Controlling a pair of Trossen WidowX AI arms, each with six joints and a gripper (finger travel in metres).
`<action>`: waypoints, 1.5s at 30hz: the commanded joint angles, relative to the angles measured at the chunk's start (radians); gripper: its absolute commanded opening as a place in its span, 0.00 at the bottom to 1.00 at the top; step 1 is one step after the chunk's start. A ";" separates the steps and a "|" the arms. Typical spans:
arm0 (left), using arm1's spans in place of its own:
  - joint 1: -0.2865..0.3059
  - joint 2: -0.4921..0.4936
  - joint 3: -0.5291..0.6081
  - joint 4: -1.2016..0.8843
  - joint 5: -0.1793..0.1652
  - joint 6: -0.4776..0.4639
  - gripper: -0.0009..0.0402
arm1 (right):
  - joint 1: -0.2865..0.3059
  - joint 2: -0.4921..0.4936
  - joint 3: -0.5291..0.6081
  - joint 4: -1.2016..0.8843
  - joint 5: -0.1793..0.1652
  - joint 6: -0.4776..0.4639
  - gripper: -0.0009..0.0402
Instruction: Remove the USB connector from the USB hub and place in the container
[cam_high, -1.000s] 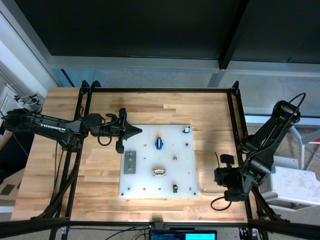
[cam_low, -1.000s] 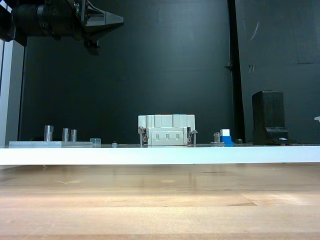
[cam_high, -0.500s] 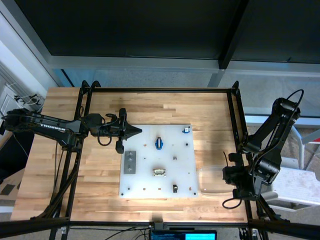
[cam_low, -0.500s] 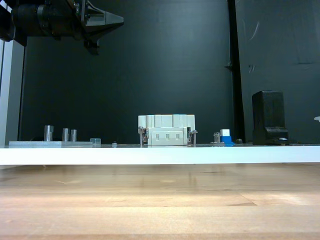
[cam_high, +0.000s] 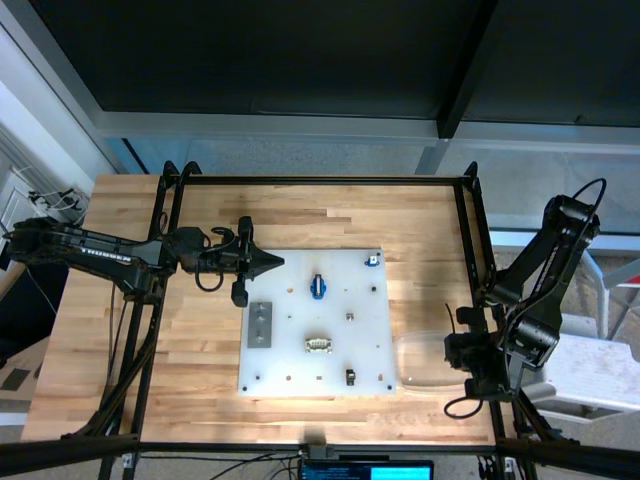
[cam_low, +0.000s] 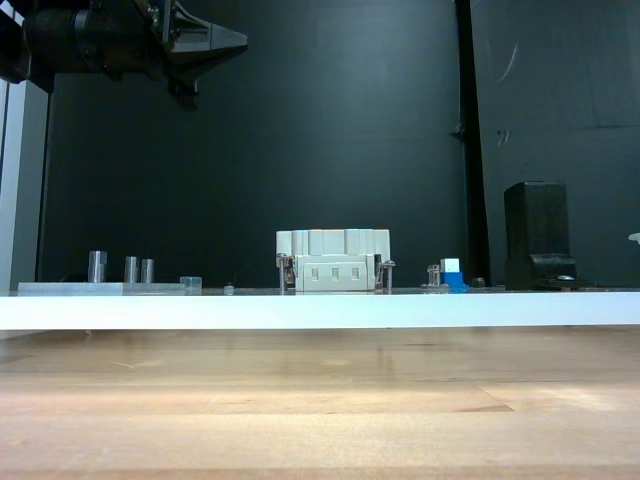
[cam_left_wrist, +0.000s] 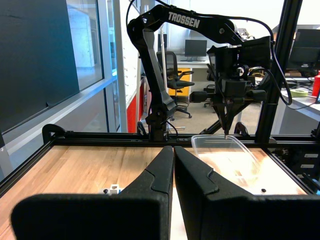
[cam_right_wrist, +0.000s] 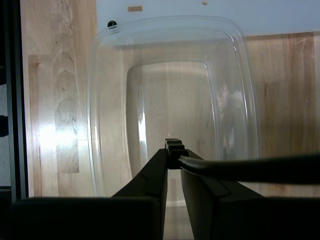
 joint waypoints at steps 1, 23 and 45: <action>0.000 0.000 0.000 0.000 0.000 0.000 0.02 | 0.001 0.001 0.000 0.003 0.000 0.003 0.21; 0.000 0.000 0.000 0.000 0.000 0.000 0.02 | 0.007 0.001 0.000 0.004 0.000 0.026 0.39; 0.000 0.000 0.000 0.000 0.000 0.000 0.02 | 0.009 0.001 0.000 0.004 0.001 0.026 0.38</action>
